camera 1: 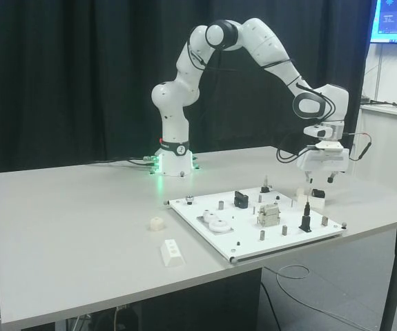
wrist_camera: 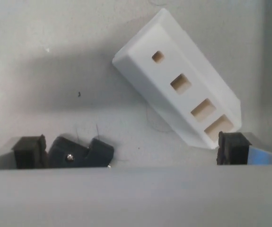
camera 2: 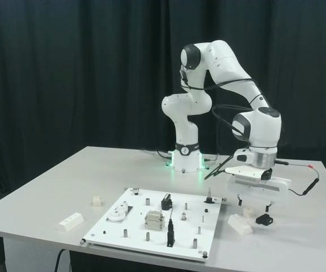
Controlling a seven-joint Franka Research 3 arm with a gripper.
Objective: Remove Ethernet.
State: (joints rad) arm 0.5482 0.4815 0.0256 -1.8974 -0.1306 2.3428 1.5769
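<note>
Probable Ethernet plug [wrist_camera: 80,152] beside open gripper [wrist_camera: 131,150]

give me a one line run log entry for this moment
arm: off the board's far side | gripper: fingers open, holding nothing | black plug piece: on table beside one finger | white block: on table below | white board: untouched

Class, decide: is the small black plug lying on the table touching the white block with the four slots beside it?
Apart. In the wrist view a strip of bare grey table separates the black plug from the white block; the second room view also shows them separate.
</note>
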